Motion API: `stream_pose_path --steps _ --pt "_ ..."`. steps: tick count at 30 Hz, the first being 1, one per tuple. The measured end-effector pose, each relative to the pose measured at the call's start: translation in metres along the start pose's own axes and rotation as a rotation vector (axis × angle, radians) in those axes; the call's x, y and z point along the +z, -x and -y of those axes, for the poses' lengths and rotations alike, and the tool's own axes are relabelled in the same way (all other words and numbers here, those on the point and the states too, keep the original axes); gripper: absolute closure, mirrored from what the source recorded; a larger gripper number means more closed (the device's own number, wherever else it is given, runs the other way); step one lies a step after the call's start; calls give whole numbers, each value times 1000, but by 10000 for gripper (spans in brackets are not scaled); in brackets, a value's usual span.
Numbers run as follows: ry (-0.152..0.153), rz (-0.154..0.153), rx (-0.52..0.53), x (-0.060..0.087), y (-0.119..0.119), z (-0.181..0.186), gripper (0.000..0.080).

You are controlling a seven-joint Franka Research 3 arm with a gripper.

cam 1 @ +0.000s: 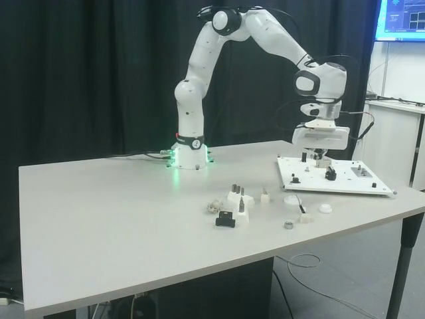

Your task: Insert BNC.

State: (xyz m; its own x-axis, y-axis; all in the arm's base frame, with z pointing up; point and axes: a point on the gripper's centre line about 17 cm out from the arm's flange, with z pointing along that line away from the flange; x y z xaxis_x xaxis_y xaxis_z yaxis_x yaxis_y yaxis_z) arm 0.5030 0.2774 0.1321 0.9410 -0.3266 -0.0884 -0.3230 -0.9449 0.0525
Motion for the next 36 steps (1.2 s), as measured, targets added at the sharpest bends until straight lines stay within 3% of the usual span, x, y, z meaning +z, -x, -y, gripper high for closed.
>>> stream_pose_path --steps 20,36 --pt "49 29 -20 5 82 24 677" --pt "40 -23 -110 26 133 53 677"
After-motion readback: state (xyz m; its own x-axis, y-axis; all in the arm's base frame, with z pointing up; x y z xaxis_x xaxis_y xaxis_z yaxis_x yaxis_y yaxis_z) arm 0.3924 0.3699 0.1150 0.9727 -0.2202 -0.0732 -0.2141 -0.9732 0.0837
